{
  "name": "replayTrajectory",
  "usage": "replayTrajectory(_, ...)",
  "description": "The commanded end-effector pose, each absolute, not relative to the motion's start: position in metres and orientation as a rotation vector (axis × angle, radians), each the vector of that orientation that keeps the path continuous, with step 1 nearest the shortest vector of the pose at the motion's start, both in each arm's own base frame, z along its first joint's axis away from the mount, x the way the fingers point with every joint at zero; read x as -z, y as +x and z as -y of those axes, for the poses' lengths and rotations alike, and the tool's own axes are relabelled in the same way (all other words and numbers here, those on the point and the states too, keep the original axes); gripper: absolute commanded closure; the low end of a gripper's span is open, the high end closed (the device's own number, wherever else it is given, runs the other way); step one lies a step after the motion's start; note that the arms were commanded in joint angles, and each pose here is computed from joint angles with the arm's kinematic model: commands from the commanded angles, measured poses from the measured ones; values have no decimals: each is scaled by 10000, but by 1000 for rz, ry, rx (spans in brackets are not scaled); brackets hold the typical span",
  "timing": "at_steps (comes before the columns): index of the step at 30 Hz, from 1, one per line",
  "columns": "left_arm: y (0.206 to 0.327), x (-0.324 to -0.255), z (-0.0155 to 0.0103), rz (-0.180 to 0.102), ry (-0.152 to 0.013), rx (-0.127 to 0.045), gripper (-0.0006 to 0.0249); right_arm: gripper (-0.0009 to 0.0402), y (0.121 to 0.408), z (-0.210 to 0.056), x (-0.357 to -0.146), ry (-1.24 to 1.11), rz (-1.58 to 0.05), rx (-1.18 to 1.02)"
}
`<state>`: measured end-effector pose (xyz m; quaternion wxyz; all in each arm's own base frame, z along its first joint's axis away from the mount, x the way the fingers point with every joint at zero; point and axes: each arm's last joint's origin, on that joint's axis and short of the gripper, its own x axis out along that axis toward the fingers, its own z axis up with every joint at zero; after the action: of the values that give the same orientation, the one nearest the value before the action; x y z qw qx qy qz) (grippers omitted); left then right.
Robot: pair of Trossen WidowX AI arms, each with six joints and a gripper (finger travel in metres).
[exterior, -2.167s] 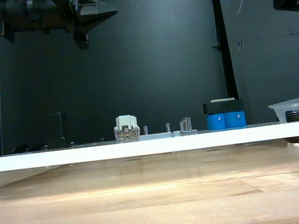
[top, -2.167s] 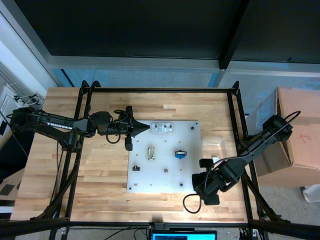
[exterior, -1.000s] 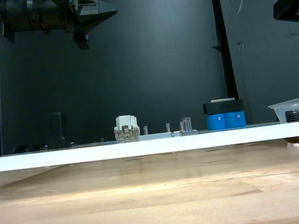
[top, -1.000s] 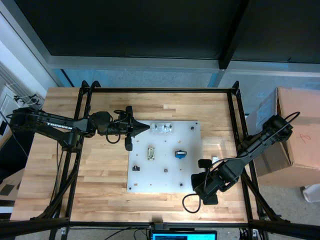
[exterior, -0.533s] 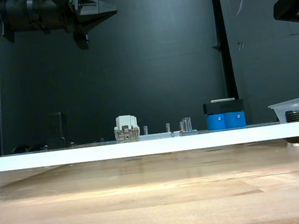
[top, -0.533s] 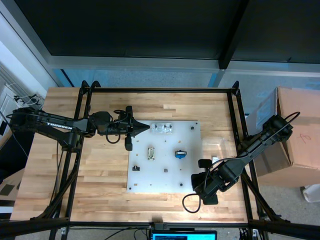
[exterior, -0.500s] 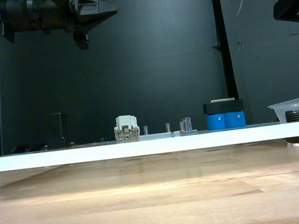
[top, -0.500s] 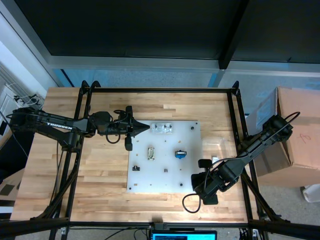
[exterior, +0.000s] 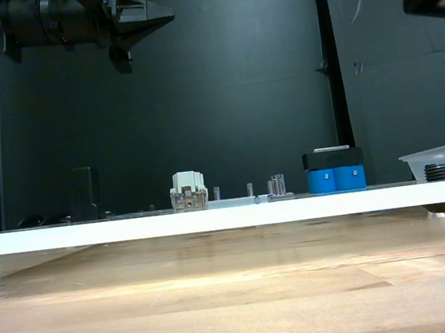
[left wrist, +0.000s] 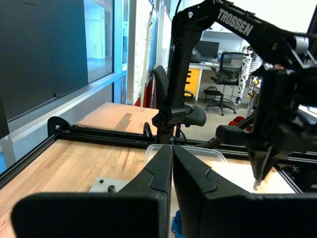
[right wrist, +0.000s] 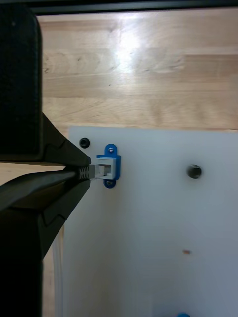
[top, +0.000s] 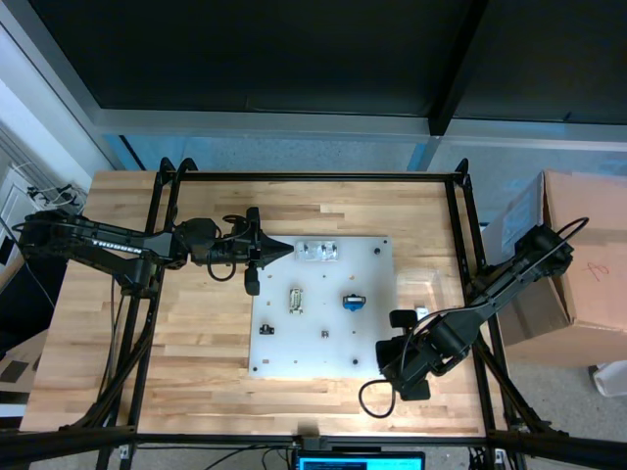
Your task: Pick the RJ45 connector and install on the taskboard
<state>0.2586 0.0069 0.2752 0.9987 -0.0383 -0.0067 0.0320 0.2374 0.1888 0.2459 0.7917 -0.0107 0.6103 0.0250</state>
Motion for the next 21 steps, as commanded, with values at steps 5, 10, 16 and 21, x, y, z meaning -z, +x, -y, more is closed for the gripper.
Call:
replayTrajectory(5,2586,-2751,-70,13,-77,-64,243,393,2386,-1898,-2522,-26,-1283,-46)
replayTrajectory(10,2586,-2751,-70,13,-77,-64,243,393,2390,-1904,-2500,-30,-1289,-43)
replayTrajectory(16,2586,-2751,-69,13,-77,-64,243,393,2405,-1923,-2444,-41,-1302,-39)
replayTrajectory(21,2586,-2751,-70,13,-77,-64,243,393,2412,-1927,-2397,-54,-1315,-35)
